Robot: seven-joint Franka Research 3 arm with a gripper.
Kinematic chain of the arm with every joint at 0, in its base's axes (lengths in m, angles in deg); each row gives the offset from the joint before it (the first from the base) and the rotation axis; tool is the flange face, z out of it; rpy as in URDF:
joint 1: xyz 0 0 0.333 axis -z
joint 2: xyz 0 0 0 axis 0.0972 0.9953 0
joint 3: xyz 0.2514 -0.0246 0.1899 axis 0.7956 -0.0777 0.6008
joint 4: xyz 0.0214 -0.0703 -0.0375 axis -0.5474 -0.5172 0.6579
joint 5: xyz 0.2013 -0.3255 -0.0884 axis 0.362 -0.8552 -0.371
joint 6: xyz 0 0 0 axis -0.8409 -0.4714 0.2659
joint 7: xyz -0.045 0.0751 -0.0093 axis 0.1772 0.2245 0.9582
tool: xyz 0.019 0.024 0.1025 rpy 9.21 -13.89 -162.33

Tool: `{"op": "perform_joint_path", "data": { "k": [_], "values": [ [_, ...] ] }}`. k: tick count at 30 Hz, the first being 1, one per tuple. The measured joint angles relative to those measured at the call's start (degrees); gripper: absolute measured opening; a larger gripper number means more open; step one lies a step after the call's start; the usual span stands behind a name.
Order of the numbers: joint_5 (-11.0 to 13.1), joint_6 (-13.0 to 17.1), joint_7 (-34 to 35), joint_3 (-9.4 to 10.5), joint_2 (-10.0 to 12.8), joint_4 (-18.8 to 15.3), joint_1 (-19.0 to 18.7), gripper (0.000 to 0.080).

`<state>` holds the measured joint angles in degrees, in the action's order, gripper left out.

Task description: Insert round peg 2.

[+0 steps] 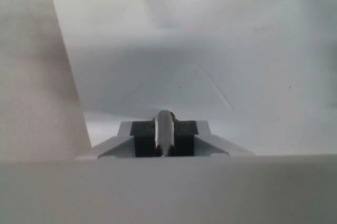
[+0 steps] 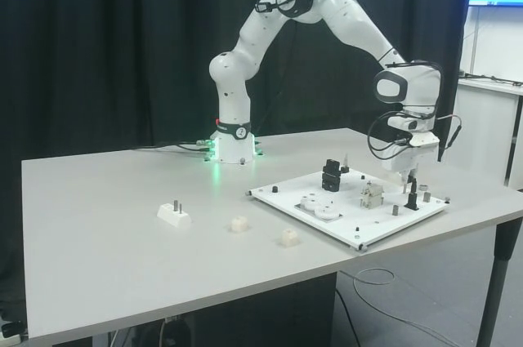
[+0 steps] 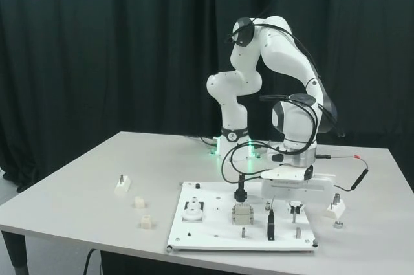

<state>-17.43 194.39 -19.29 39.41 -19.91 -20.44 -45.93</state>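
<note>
Gripping peg [image 1: 165, 132] between fingers [image 1: 144, 138]

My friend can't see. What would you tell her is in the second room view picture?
A white robot arm bends down over a white board on a grey table, its tool holding a thin peg just above the board. Three small white blocks sit beside the board, with black curtains behind.

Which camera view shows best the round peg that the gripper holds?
The wrist view: the round peg fills the centre, clamped between the gripper fingers. In the first room view it is a thin pin under the gripper; in the second room view I cannot make it out.
</note>
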Motion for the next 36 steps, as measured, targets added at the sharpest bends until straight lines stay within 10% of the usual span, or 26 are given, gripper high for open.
{"op": "perform_joint_path", "data": {
  "k": [36],
  "values": [
    [0.00, 0.11, 0.64, 0.02, 0.52, 0.10, 0.01, 0.0068]
  ]
}}
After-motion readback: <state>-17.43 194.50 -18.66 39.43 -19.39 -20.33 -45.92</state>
